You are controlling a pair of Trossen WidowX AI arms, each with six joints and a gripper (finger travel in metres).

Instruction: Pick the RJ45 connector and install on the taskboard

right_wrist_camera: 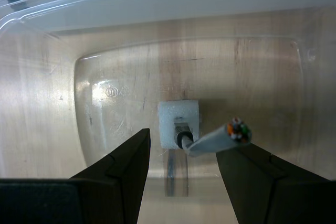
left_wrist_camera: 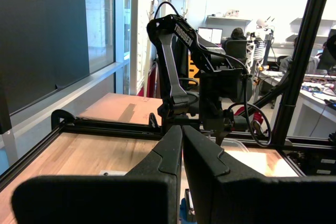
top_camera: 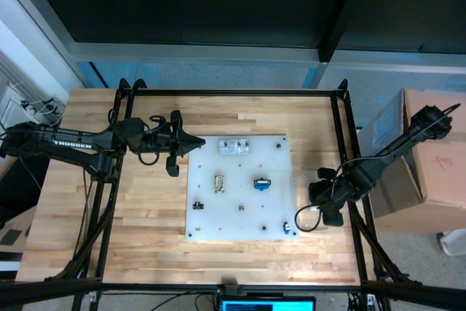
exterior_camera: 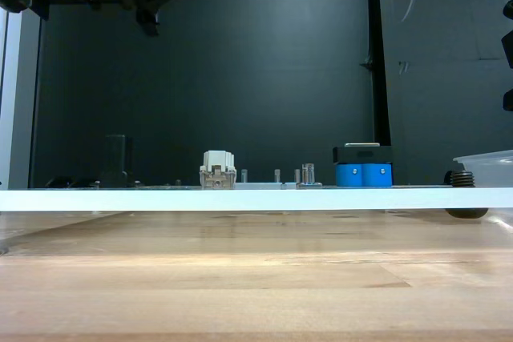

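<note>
The RJ45 connector (right_wrist_camera: pixel 181 131) with a short grey cable stub (right_wrist_camera: pixel 215 138) sits in a small white block (right_wrist_camera: pixel 178 114) on the floor of a clear plastic tray (right_wrist_camera: pixel 105 66). It is lying free, clear of the white taskboard (top_camera: pixel 240 202). My right gripper (right_wrist_camera: pixel 182 150) hangs open just above it, one finger on each side, touching nothing. In the high view the right gripper (top_camera: pixel 322 200) is just off the board's right edge. My left gripper (top_camera: pixel 196 143) hovers high at the board's back left, fingers (left_wrist_camera: pixel 170 145) shut together and empty.
On the board stand a blue block (top_camera: pixel 261 183), a beige connector (top_camera: pixel 219 183), a clear part (top_camera: pixel 235 147) and a small blue-white part (top_camera: pixel 290 229). A black frame (top_camera: pixel 342 129) rings the table. A cardboard box (top_camera: pixel 437 158) stands off to the right.
</note>
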